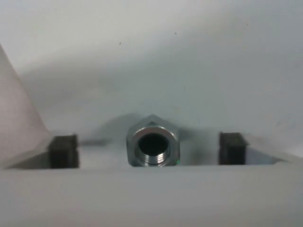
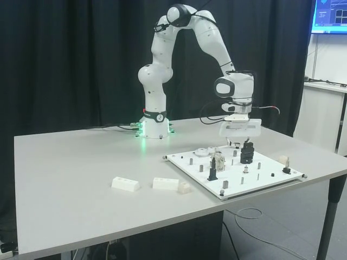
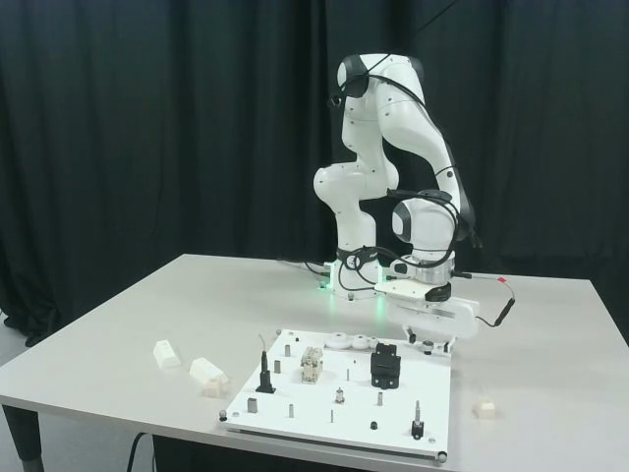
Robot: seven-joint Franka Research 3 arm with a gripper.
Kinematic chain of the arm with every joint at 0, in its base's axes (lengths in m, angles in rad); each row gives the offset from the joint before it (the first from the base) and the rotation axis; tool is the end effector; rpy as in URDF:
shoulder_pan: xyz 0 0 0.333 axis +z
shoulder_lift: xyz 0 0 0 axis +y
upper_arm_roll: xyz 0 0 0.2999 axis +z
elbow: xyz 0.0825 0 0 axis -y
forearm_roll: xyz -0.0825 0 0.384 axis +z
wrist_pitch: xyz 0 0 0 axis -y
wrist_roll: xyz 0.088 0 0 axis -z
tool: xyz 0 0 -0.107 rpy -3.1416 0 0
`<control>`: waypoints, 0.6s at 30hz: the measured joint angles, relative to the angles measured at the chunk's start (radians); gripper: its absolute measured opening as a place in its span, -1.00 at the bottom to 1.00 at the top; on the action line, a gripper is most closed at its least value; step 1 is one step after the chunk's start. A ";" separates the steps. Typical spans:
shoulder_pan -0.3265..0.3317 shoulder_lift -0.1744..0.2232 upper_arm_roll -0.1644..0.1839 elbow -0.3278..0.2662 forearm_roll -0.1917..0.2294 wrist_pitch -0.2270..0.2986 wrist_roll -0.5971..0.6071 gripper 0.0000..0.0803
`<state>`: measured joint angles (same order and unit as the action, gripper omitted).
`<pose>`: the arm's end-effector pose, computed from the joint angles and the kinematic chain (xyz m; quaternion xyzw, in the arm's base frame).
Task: Insert bolt 4.
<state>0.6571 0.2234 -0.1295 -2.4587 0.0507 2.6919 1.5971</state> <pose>0.4171 0.2383 0.1944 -0.8494 0.5276 -0.0057 0.0038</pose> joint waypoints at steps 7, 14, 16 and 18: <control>-0.005 0.000 0.003 0.003 0.000 0.000 -0.001 0.84; -0.011 -0.007 0.004 0.015 0.000 0.000 -0.001 0.96; -0.013 -0.012 0.004 0.018 0.000 0.000 -0.001 0.98; -0.014 -0.018 0.004 0.021 0.000 -0.003 -0.001 0.98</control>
